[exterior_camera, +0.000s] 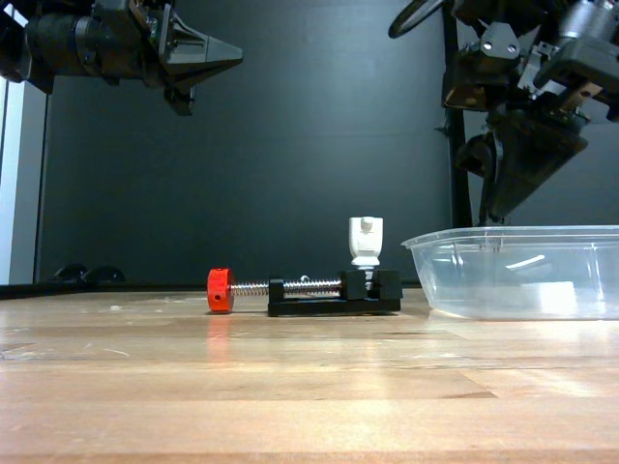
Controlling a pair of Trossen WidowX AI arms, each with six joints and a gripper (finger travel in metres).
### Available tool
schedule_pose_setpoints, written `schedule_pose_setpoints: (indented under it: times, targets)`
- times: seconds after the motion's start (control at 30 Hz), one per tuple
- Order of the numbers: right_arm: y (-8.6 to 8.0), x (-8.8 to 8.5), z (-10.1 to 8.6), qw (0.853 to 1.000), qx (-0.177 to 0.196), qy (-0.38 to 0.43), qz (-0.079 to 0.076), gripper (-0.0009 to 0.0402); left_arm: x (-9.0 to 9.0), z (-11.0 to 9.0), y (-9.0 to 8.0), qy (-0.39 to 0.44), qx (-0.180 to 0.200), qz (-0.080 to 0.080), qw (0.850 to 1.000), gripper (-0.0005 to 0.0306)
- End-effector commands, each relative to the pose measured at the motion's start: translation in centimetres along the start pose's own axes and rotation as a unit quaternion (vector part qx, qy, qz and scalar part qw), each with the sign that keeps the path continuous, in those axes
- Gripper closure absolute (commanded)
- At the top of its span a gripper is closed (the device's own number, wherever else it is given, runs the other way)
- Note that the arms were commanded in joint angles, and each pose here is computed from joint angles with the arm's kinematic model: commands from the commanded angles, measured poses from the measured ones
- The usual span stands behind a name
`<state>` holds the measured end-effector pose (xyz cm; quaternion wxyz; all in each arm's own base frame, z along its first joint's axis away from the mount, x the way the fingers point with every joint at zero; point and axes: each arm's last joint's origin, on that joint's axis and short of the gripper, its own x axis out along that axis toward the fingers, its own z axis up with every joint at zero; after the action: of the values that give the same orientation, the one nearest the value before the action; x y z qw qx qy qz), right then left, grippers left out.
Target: Remove the power plug from the receptacle and place in the container
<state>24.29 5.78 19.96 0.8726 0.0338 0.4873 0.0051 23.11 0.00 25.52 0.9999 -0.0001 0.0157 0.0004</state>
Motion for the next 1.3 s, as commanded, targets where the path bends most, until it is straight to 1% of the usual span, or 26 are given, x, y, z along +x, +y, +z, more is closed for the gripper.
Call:
schedule_pose_setpoints:
  times: [0.03, 0.17, 0.27, 0.57, 0.7, 0.8, 1.0, 1.17, 1.3]
  targets:
    - [-0.1, 0.4, -0.6, 1.000, 0.000, -0.004, 0.001, 0.0393, 0.0, 0.0, 0.0, 0.000, 0.000, 0.000, 1.000, 0.0300]
    - [-0.1, 0.7, -1.2, 1.000, 0.009, -0.007, 0.003, 0.0390, 0.0, 0.0, 0.0, 0.000, 0.000, 0.000, 1.000, 0.0300]
    - [0.0, 0.7, -1.4, 1.000, 0.007, -0.006, 0.004, 0.0372, 0.0, 0.0, 0.0, 0.000, 0.000, 0.000, 1.000, 0.0300]
    - [0.1, 0.6, -1.3, 1.000, 0.006, -0.011, 0.007, 0.0266, 0.0, 0.0, 0.0, 0.000, 0.000, 0.000, 1.000, 0.0300]
    - [0.1, 0.5, -1.3, 1.000, 0.006, -0.014, 0.008, 0.0229, 0.0, 0.0, 0.0, 0.000, 0.000, 0.000, 1.000, 0.0300]
    - [0.1, 0.4, -1.3, 1.000, 0.006, -0.016, 0.009, 0.0210, 0.0, 0.0, 0.0, 0.000, 0.000, 0.000, 1.000, 0.0300]
    - [0.0, -0.3, -1.4, 1.000, 0.006, -0.020, 0.010, 0.0192, 0.0, 0.0, 0.0, 0.000, 0.000, 0.000, 1.000, 0.0300]
    - [-0.1, -1.3, -1.3, 0.999, 0.008, -0.034, 0.014, 0.0194, 0.0, 0.0, 0.0, 0.000, 0.000, 0.000, 1.000, 0.0300]
    - [-0.2, -2.2, -1.5, 1.000, 0.007, -0.024, 0.011, 0.0194, 0.0, 0.0, 0.0, 0.000, 0.000, 0.000, 1.000, 0.0300]
